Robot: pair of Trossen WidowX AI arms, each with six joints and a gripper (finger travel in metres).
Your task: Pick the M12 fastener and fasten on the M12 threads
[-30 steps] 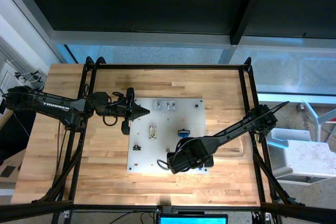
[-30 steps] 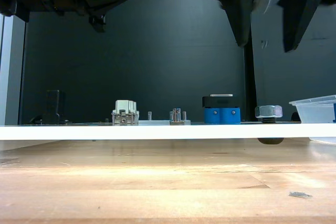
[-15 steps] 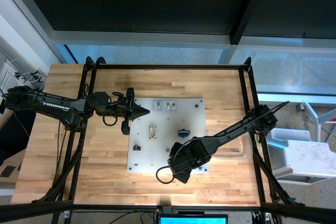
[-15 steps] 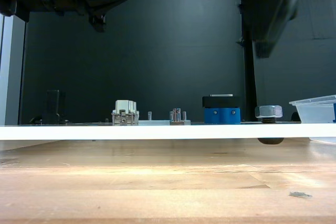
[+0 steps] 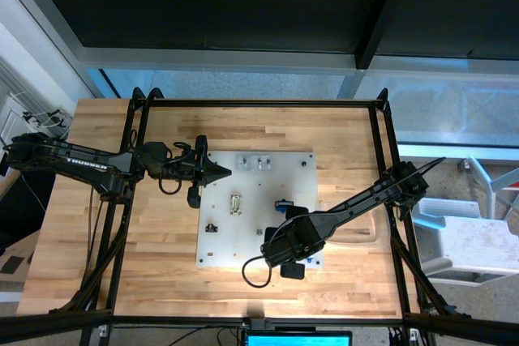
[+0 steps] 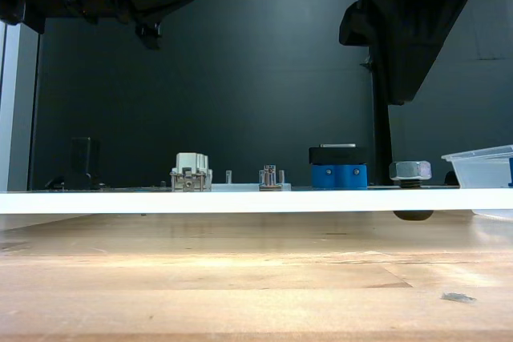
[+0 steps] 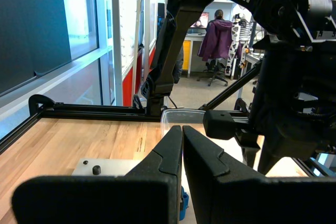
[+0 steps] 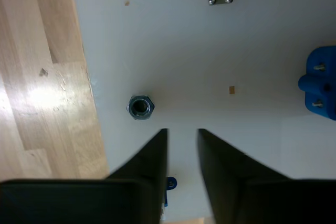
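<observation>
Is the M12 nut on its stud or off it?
On its stud: the nut sits atop its ribs. Right end effector hovers above; left end effector hangs over the board's left edge.

I work in a robotics lab: my wooden table (image 5: 162,281) stands inside a black frame (image 5: 259,104); beyond the table, glass walls (image 7: 79,14) and a person (image 7: 214,40) at a monitor (image 7: 200,21).

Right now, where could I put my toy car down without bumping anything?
On the bare wooden table left of the white board. The board's near right is crowded: nut, blue connector, right end effector above. Left end effector hovers far left.
</observation>
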